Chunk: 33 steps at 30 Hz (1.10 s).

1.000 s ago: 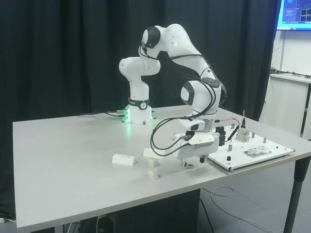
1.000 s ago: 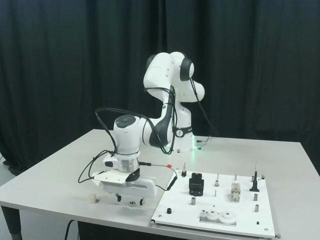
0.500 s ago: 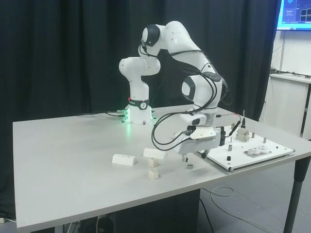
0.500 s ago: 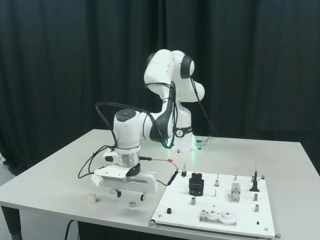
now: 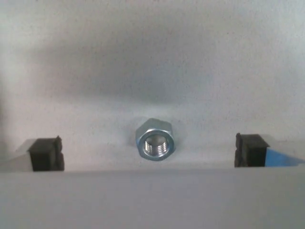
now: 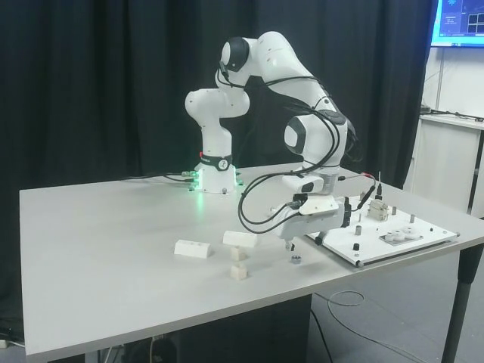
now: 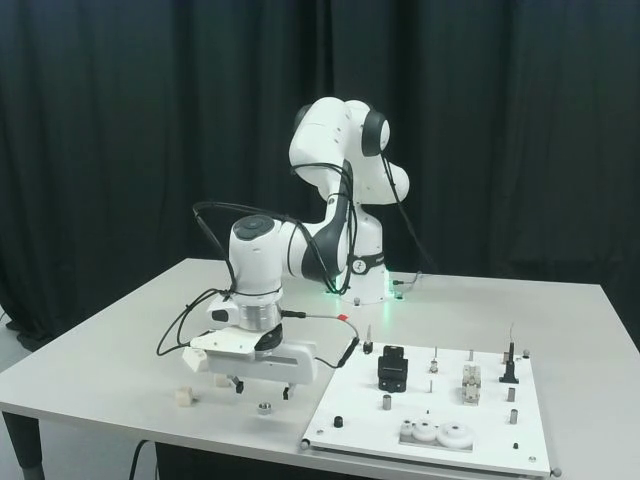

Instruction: Remove round peg 4.

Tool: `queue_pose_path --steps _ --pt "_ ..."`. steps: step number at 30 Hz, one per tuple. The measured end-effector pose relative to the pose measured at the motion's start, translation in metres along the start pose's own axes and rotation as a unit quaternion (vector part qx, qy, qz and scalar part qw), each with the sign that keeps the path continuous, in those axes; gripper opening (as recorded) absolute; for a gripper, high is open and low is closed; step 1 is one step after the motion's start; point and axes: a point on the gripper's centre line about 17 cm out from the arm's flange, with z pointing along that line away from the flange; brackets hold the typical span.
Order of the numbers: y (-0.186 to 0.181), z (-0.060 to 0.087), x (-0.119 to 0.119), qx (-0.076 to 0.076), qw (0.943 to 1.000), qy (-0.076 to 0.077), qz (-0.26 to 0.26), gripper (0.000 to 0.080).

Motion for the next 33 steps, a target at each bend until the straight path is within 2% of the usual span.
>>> queue_pose_path --steps 33 --pt "-0.0034 -0.0015 -0.0003 0.001 1.0000 -0.001 -0.002 0.0800"
